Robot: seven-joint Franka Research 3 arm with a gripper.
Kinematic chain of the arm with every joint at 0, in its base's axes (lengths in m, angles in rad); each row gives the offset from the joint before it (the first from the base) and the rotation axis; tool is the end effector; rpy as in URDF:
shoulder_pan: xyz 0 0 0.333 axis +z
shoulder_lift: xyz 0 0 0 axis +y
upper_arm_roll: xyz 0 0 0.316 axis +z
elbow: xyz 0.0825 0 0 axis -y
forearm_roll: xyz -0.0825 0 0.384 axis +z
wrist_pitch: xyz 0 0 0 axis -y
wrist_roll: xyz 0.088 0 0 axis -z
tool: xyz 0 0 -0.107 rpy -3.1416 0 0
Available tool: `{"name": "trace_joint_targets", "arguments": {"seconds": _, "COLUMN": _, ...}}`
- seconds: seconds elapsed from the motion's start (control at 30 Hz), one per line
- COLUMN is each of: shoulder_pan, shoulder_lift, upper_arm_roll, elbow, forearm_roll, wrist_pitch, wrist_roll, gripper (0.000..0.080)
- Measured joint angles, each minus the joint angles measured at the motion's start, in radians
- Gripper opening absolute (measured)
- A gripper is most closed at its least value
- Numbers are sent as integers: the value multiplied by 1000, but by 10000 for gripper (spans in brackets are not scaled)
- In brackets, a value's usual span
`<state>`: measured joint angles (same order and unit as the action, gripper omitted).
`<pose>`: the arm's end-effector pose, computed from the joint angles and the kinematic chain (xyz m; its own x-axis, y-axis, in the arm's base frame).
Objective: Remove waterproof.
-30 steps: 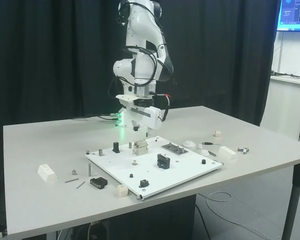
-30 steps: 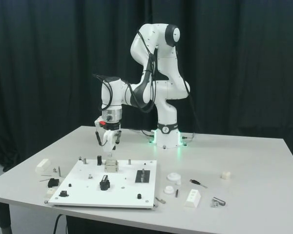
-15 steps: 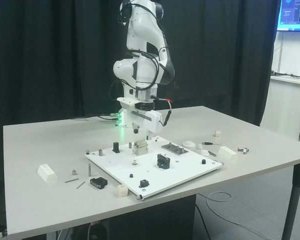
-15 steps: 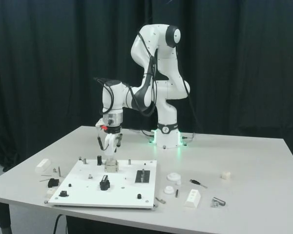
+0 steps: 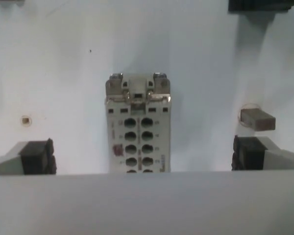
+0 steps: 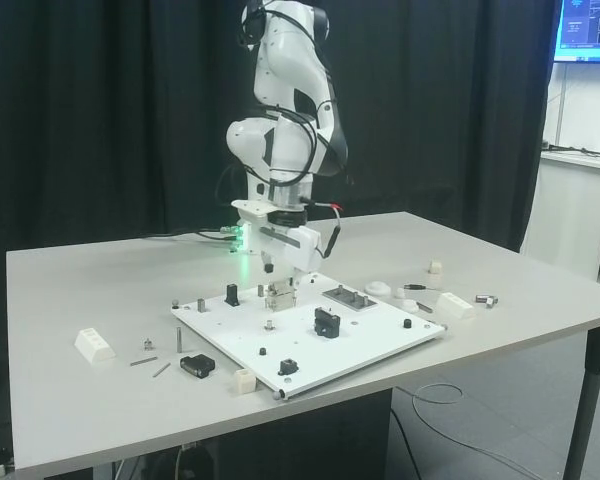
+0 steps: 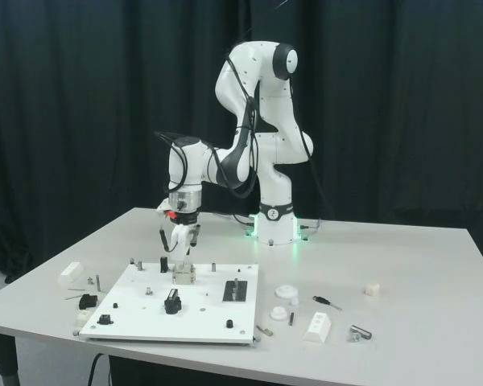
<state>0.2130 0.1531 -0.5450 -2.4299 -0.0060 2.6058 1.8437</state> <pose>0.4673 -0.1646 0.2569 -0.5593 -0.8262 0.0674 -0.8288 0.5557 -0.0647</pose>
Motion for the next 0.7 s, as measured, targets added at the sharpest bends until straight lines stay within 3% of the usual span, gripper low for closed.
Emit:
{"name": "trace_joint_targets", "arguments": {"seconds": 0.43, "shoulder_pan": -1, "shoulder_lift": 26, "upper_arm_roll": 0, "elbow": -1, "forearm_roll": 25, "wrist_pitch": 29, "wrist_roll": -14, "gripper": 803}}
{"name": "trace_joint_targets", "arguments": {"seconds": 0.7, "shoulder_pan": -1, "shoulder_lift": 38, "upper_arm_roll": 0, "elbow": -1, "forearm_roll": 61, "wrist_pitch": 41, "wrist_roll": -43, "gripper": 803}}
